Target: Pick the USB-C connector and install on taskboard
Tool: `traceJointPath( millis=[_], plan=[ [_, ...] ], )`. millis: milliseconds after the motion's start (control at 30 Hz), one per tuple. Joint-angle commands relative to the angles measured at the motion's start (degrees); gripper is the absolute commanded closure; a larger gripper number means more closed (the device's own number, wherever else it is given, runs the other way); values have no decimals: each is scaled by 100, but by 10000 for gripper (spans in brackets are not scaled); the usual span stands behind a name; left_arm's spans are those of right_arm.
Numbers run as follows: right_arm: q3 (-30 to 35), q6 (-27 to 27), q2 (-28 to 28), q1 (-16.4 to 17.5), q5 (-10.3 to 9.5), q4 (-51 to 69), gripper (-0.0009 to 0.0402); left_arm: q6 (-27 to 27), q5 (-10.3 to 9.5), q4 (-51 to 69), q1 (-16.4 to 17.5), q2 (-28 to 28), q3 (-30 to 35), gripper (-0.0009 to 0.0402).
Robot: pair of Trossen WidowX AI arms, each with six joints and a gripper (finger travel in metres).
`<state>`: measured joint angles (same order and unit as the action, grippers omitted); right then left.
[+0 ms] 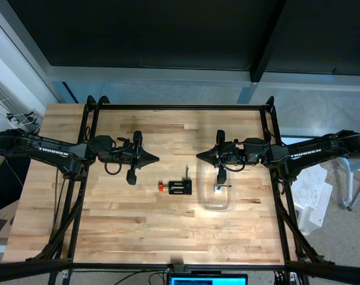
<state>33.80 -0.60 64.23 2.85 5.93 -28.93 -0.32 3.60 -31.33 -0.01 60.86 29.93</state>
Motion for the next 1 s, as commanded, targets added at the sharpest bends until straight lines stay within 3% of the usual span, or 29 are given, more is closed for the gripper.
traceJointPath(
  millis=[33, 467, 667, 1000],
  plan=[
    [0, 0, 0, 2, 2, -2, 393, 0, 0, -2, 0, 0, 2, 393],
    [24, -20, -125, 17, 2, 308, 393, 0, 0, -2, 0, 0, 2, 393],
    [728, -175, -232, 66, 9, 2339, 393, 0, 0, -2, 0, 0, 2, 393],
    [2321, -872, 256, 125, 48, 5858, 393, 0, 0, -4, 0, 0, 2, 393]
  ],
)
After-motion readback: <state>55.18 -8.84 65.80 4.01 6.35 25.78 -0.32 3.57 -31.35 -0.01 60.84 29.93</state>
